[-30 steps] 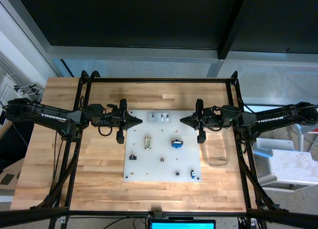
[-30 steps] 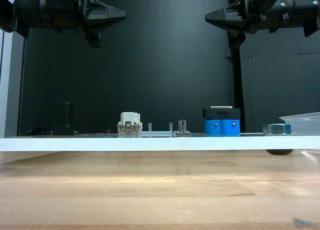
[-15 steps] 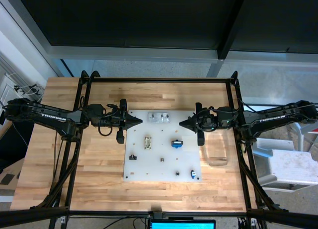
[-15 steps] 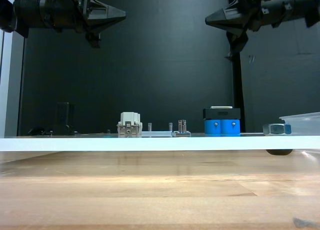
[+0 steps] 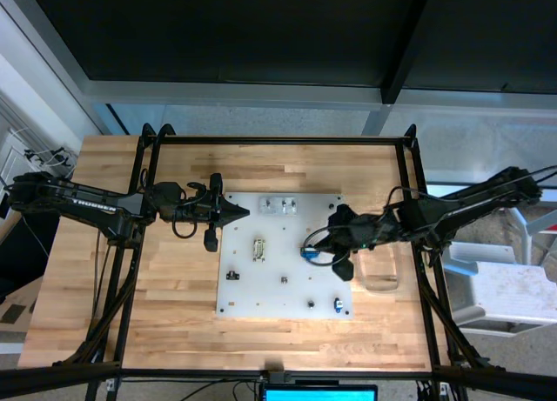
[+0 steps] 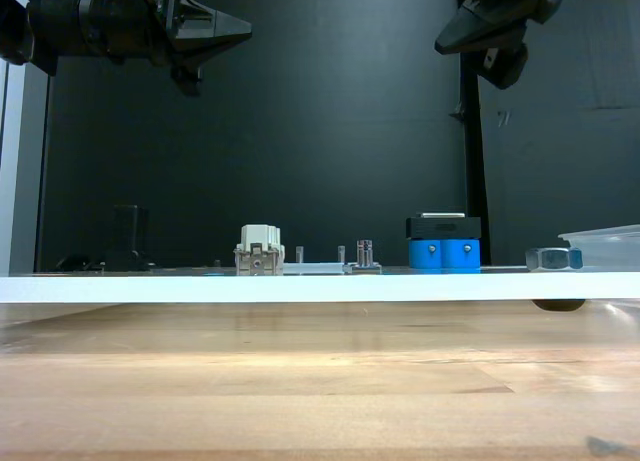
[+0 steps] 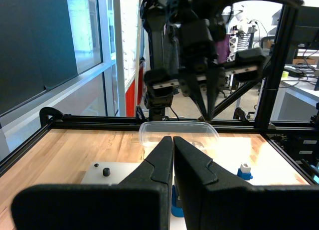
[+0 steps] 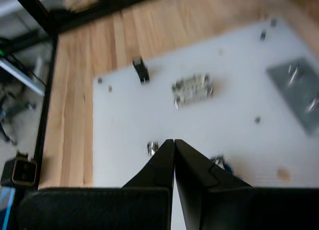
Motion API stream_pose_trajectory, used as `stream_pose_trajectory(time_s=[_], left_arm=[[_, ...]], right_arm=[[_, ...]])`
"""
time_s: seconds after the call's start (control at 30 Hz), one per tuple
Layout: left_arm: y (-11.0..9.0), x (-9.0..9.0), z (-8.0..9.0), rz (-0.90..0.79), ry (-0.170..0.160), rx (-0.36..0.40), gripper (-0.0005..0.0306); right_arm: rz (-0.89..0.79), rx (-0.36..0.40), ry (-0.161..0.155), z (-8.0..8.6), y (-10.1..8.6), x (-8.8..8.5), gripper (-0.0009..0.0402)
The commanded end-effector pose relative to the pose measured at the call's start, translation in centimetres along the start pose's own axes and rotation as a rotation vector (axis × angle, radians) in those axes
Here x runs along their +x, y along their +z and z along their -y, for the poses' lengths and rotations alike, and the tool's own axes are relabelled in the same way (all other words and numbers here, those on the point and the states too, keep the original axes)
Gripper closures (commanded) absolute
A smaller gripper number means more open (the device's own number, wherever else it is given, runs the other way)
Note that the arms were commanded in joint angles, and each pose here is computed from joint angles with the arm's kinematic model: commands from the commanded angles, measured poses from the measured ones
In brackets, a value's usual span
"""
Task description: Unfasten the M12 fastener and place in the container
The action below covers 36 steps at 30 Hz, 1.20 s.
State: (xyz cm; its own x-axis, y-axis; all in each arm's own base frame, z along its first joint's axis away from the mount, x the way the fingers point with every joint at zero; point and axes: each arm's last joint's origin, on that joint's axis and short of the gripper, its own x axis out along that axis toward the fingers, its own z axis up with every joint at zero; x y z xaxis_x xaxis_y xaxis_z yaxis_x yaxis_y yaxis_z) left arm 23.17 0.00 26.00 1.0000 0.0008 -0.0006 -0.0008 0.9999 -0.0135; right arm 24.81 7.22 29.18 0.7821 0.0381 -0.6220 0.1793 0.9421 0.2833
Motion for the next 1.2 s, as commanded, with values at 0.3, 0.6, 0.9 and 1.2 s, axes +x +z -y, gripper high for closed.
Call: stream_pose_trajectory(time_s=[0.3,0.6,0.9,1.2], left_arm=[[0.0,0.0,0.0,0.000,0.000,0.000,0.0300],[0.0,0.0,0.0,0.000,0.000,0.000,0.0300],[0.0,0.0,0.0,0.000,0.000,0.000,0.0300],[0.0,0.0,0.0,0.000,0.000,0.000,0.0300]], right_arm=[[-0.310,0.015,-0.141,-4.5,0.9,2.9,0.0394],[-0.482,0.063,-0.254,-7.2,2.0,4.8,0.0393],[-0.597,0.133,-0.227,-9.2,2.3,7.0,0.0393],[-0.702,0.162,-0.243,-10.0,0.3,9.9,0.0393]])
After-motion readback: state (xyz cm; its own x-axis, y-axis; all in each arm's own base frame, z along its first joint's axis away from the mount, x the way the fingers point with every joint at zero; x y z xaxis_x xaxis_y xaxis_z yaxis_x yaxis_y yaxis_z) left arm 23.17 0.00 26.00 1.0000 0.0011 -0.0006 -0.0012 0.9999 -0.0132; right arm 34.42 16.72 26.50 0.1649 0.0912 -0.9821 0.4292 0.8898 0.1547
